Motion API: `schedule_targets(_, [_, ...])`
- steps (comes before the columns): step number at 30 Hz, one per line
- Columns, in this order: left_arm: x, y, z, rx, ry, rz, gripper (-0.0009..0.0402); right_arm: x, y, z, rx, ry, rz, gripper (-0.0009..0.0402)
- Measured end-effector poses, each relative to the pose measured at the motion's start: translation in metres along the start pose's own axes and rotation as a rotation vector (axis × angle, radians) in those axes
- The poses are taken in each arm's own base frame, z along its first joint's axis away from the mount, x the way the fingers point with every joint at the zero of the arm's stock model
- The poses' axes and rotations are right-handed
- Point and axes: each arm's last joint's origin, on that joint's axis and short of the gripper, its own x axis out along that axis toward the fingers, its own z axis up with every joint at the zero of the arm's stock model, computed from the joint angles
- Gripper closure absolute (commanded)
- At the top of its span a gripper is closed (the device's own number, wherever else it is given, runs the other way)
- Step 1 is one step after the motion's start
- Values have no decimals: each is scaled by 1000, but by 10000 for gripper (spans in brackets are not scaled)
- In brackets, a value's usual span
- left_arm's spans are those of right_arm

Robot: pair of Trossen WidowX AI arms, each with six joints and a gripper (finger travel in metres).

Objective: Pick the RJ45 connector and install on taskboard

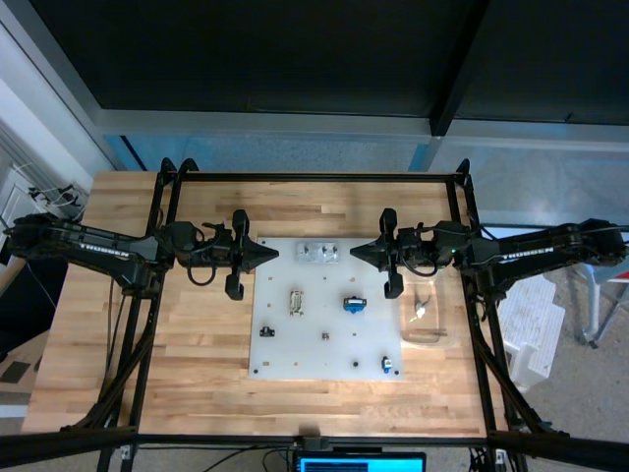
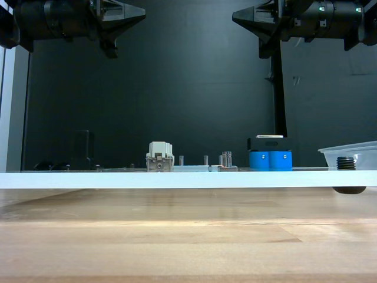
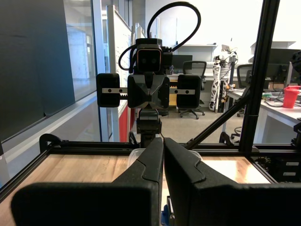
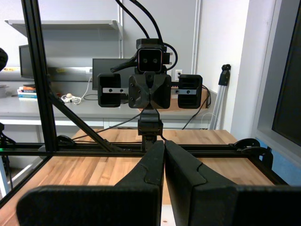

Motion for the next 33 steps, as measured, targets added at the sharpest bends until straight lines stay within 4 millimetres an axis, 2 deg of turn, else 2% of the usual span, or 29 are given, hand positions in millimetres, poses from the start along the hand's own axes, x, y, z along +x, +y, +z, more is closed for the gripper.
schedule_targets(13, [0,0,0,0,3,0,393,0,0,-2,1,18,1,393])
schedule_targets(16, [0,0,0,0,3,0,393,0,0,-2,50,30,2,393])
schedule_targets(21, [0,0,0,0,3,0,393,1,0,2,75,155,-10,393])
schedule_targets(33, [0,0,0,0,3,0,393,-2,4,31,63,565,-8,393])
